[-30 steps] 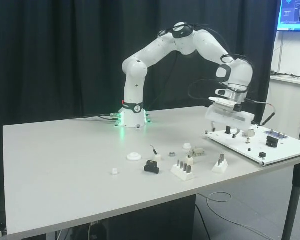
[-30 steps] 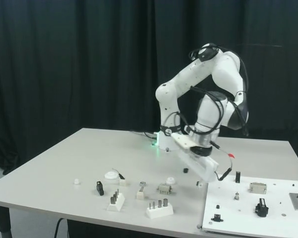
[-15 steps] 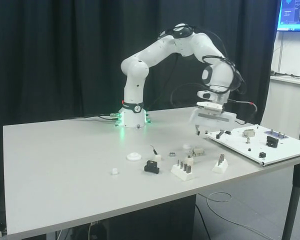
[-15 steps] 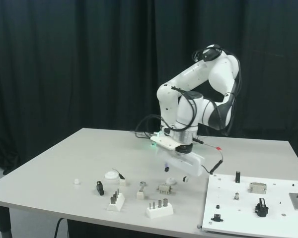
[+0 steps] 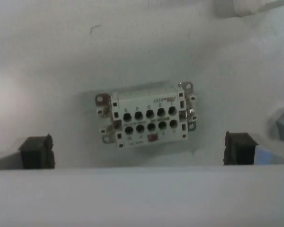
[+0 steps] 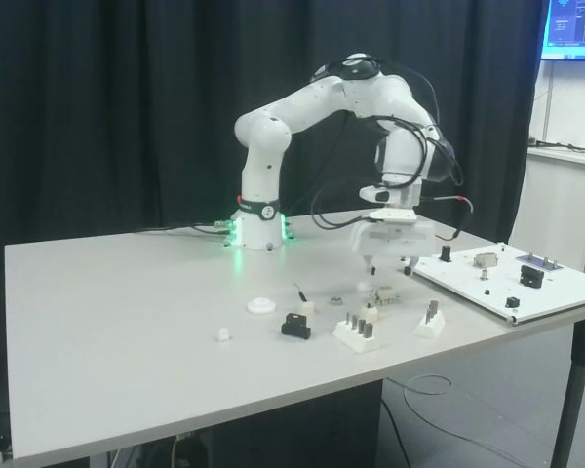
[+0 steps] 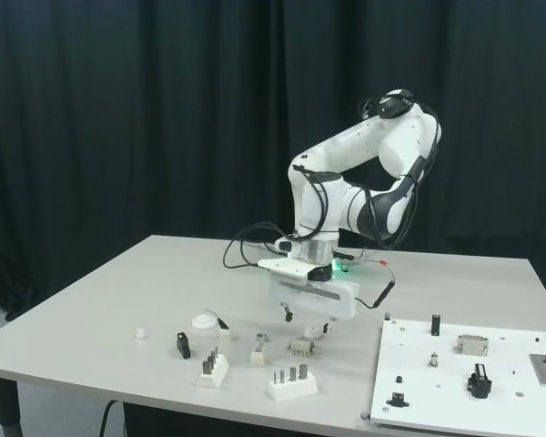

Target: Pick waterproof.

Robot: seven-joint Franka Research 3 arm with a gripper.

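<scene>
Hovered with claw spread wide right above the connector lying flat near the desk's front edge, its long axis running fingertip to fingertip.

- Arm arches up from its base, elbow high, forearm dropping steeply down.
- Gripper points straight down, hovering low, fingers spread wide apart, holding nothing.

arm: white, rounded joints | cables: black, looping | base: green lights | fingers: black pads
</scene>
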